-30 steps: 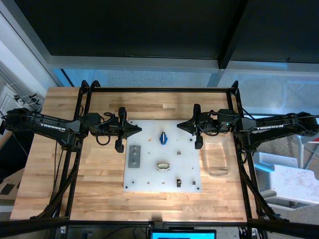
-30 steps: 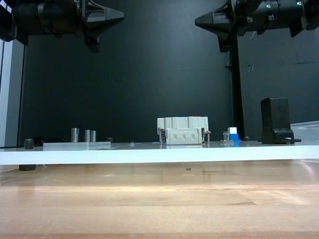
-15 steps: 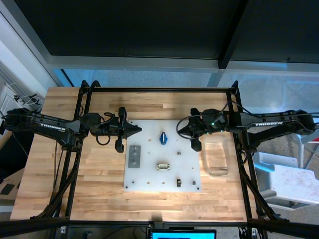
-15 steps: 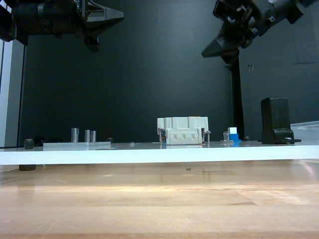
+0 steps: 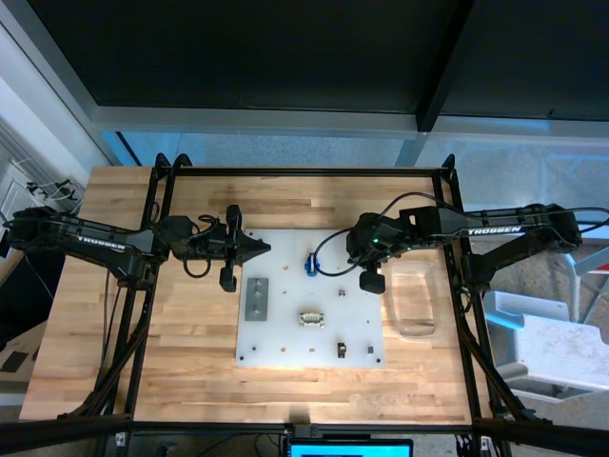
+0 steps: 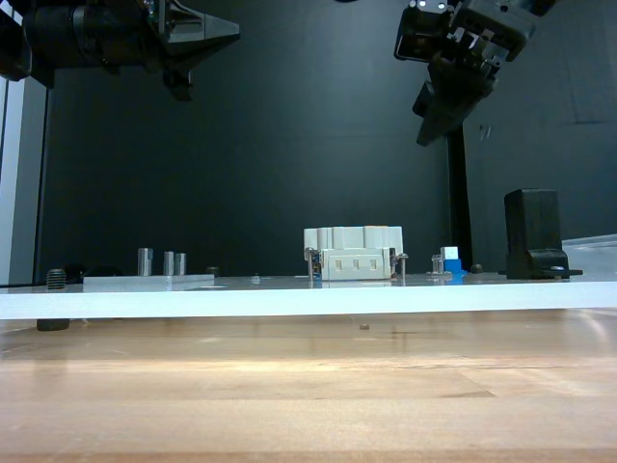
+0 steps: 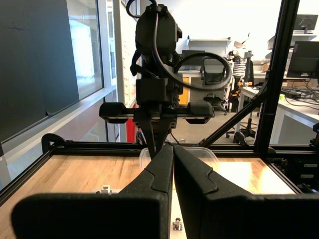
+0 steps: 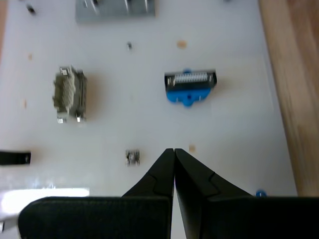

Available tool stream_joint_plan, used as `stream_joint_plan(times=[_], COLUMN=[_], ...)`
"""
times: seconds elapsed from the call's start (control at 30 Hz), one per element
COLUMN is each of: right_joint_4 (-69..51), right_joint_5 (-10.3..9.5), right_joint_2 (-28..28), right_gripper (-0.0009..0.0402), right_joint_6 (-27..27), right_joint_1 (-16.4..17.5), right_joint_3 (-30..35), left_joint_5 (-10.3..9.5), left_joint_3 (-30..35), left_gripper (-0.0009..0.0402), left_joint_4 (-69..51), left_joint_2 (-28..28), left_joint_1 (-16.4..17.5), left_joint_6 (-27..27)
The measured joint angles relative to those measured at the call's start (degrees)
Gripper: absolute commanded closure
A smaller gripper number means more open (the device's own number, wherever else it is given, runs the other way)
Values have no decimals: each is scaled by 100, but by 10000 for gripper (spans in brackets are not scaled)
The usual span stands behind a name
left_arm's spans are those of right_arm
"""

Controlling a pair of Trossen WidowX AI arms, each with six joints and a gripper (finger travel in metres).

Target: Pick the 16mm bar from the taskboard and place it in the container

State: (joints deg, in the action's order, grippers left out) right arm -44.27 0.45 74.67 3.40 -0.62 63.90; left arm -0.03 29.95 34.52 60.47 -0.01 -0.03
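Note:
The taskboard (image 5: 285, 335) is a white square panel lying mid-table. The 16mm bar (image 8: 129, 45) shows as a tiny grey dot on the panel beside the grey block, with nothing touching it. My right gripper (image 8: 174, 149) is shut and empty. It tilts down, high above the board's right half (image 5: 350, 265), well clear of the bar. The clear container (image 5: 416, 330) rests on the wood just right of the board. My left gripper (image 5: 265, 248) is shut and level, hovering high over the board's far left corner.
On the board sit a grey block (image 5: 257, 297) with pegs standing in it, a blue part (image 5: 310, 264), a beige connector (image 5: 310, 317) and a black part (image 5: 342, 348). A black frame (image 5: 304, 172) rings the table.
My right arm has swung from level to pointing steeply down and has shifted left over the board near the blue part. The left arm and the board's parts have not moved.

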Motion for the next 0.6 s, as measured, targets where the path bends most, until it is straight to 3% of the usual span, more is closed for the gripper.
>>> stream_joint_plan(times=[0.27, 0.6], right_joint_4=[-1010, -1969], right_joint_5=[20, -7], right_joint_2=[361, 520], right_gripper=[393, 393], right_joint_6=[74, 81], right_joint_1=[31, 79], right_joint_3=[457, 509], left_joint_5=[0, 0], left_joint_3=[0, -2], left_gripper=[393, 393], left_joint_4=[2, 0], left_joint_2=[2, 0], left_joint_1=[0, 0], left_joint_6=[0, 2])
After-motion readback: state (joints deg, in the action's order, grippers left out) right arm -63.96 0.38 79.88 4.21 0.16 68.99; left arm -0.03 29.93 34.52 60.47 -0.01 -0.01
